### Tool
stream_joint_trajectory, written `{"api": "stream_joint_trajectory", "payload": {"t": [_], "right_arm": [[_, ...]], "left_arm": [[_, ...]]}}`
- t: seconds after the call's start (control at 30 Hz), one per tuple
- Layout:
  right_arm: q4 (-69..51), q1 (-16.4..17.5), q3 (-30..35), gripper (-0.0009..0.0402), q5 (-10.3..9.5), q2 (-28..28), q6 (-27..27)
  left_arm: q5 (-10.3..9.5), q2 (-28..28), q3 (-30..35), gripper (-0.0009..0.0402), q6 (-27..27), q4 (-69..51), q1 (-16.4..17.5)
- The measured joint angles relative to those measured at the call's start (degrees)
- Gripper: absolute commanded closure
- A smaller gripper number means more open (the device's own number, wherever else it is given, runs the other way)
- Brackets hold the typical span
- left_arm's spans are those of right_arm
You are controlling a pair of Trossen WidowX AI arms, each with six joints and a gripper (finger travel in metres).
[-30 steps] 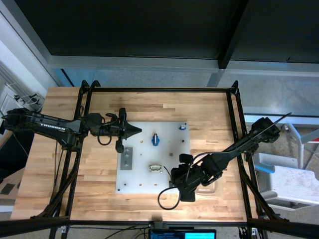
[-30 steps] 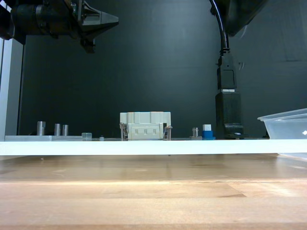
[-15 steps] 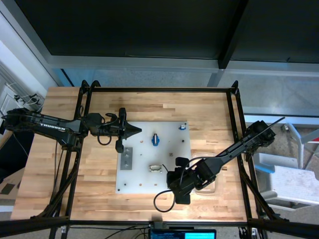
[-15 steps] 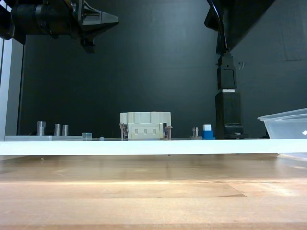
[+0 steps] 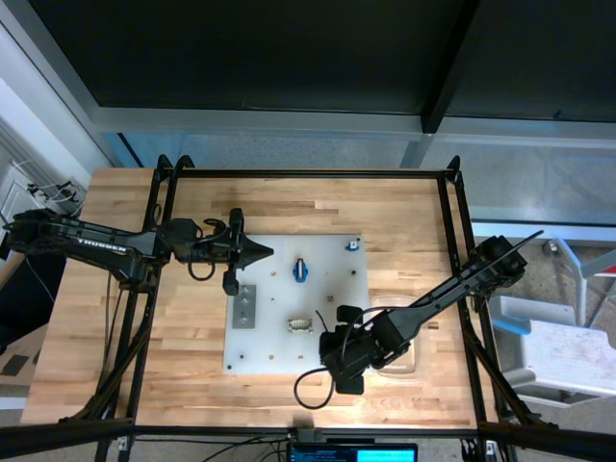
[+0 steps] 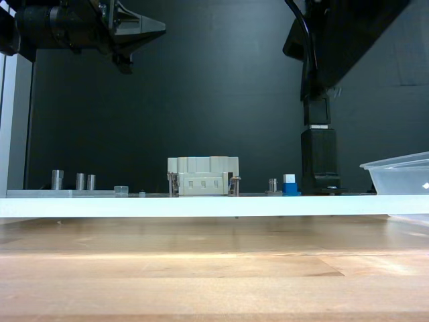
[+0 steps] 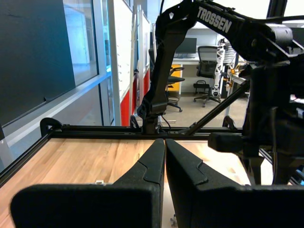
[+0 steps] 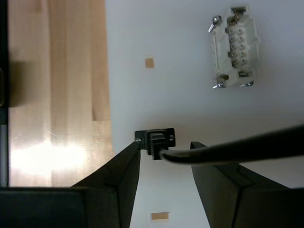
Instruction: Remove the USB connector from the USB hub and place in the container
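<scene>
The USB connector point(image 8: 159, 142) stands plugged upright in the black USB hub point(image 6: 319, 161) on the white board point(image 5: 289, 346). Its plug point(image 6: 316, 111) shows just above the hub, and its thin black cable point(image 8: 237, 149) leads away. My right gripper point(image 8: 165, 145) is open, hanging over the hub with one finger on each side of the plug, apart from it. The container point(image 6: 399, 172), a clear tray, sits right of the board and is partly covered by the right arm point(image 5: 423, 308). My left gripper point(image 5: 260, 252) is shut and hovers high over the board's far left corner.
A white multi-pin connector point(image 5: 300, 325) sits on the board left of the hub. A blue part point(image 5: 299, 269) and a grey block with pegs point(image 5: 246, 308) stand farther back and left. A black frame point(image 5: 452, 250) borders the wooden table.
My right gripper has moved left and come down over the hub, so its fingers now straddle the plug. The left arm has not moved.
</scene>
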Motion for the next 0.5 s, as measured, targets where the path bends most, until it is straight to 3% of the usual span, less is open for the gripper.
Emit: {"api": "stream_joint_trajectory", "payload": {"t": [0.23,0.47,0.5], "right_arm": [[0.48,-0.24,-0.11,0.032,0.13,0.22,-0.24],[0.68,-0.24,-0.11,0.0397,-0.09,0.24,-0.33],[0.68,-0.24,-0.11,0.0392,-0.07,0.22,-0.37]], "left_arm": [[0.02,0.0,0.0,0.0392,0.0,-0.11,0.0],[0.02,0.0,0.02,0.0392,-0.02,-0.04,0.0],[0.0,0.0,0.02,0.0392,-0.02,-0.04,0.0]]}}
